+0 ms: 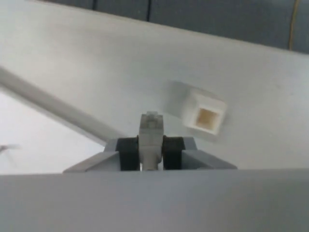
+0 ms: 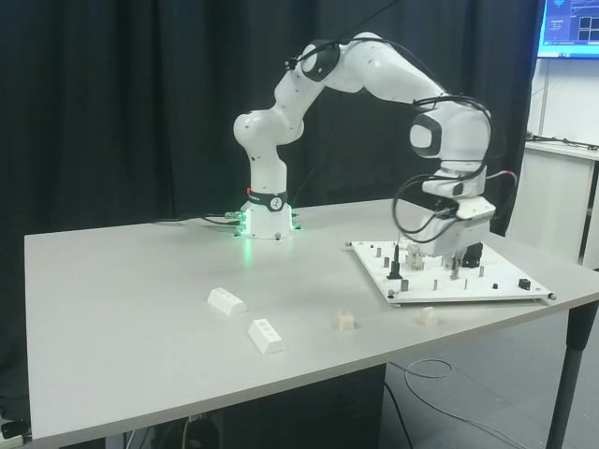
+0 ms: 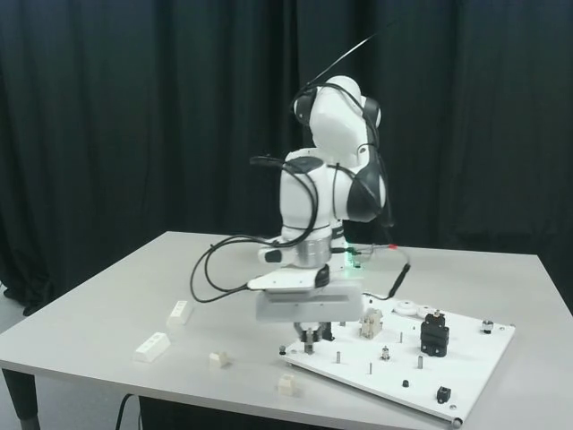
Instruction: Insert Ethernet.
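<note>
Grey counter (image 2: 122, 309) before black curtains (image 3: 134, 116); a white board (image 2: 487, 285) lies at its edge, with 4 small white blocks (image 2: 266, 335) loose nearby. The tool (image 1: 151, 153) hangs low over the board, its black pads closed on the Ethernet plug (image 1: 150, 129). The plug's long axis runs along the fingers, tip outward. A white socket block (image 1: 204, 115) sits near, at about 2 o'clock from the plug in the wrist view.

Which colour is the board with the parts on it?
White board; the first room view shows it best.
</note>
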Robot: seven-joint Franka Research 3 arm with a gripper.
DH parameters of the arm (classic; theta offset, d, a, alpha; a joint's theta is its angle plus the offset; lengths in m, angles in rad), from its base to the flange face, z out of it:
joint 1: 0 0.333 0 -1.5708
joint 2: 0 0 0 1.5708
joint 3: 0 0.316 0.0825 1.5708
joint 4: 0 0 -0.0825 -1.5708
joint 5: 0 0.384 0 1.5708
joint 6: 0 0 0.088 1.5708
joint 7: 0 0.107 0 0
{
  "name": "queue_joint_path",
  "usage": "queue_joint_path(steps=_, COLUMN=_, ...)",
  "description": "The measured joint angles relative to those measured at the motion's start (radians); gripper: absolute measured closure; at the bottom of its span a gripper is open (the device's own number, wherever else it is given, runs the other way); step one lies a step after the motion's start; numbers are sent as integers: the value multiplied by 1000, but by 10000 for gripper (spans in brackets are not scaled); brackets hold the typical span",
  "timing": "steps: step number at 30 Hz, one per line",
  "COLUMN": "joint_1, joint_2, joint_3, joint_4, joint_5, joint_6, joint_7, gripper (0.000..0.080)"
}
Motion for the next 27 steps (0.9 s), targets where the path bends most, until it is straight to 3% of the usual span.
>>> queue_joint_path(steps=9, joint_1=49, joint_2=-2, joint_3=36, joint_4=45, joint_5=6, joint_6=0, joint_7=-75, gripper=705)
queue_joint_path(steps=18, joint_1=133, joint_2=-1, joint_3=37, joint_4=80, joint_5=4, joint_6=0, joint_7=-234, gripper=705)
queue_joint_path(steps=27, joint_1=199, joint_2=0, joint_3=30, joint_4=92, joint_5=-51, joint_6=1, joint_7=-370, gripper=705)
